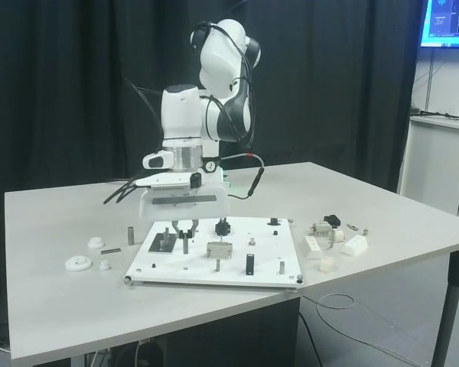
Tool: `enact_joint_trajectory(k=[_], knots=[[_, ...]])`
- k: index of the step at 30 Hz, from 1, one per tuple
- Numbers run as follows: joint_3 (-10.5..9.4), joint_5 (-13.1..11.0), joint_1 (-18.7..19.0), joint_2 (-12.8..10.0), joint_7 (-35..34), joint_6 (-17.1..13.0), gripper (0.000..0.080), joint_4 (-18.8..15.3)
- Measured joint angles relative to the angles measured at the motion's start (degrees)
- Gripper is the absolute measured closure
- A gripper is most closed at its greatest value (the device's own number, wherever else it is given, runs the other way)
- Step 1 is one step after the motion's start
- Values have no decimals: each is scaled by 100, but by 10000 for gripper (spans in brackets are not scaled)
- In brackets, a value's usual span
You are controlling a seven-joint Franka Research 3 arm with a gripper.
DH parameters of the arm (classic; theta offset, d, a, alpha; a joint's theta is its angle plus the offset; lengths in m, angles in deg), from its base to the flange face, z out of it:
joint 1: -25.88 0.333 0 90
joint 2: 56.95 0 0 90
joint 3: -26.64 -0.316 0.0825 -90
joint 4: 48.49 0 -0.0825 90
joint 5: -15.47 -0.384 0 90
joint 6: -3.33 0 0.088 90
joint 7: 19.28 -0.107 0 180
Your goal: Place round peg 3.
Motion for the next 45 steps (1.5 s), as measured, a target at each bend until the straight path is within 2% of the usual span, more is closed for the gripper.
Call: enact_joint_trajectory(k=[38, 45], knots=[[14, 10, 8, -8, 9, -31, 703, 0], [42, 77, 4, -8, 89, -69, 703, -12]])
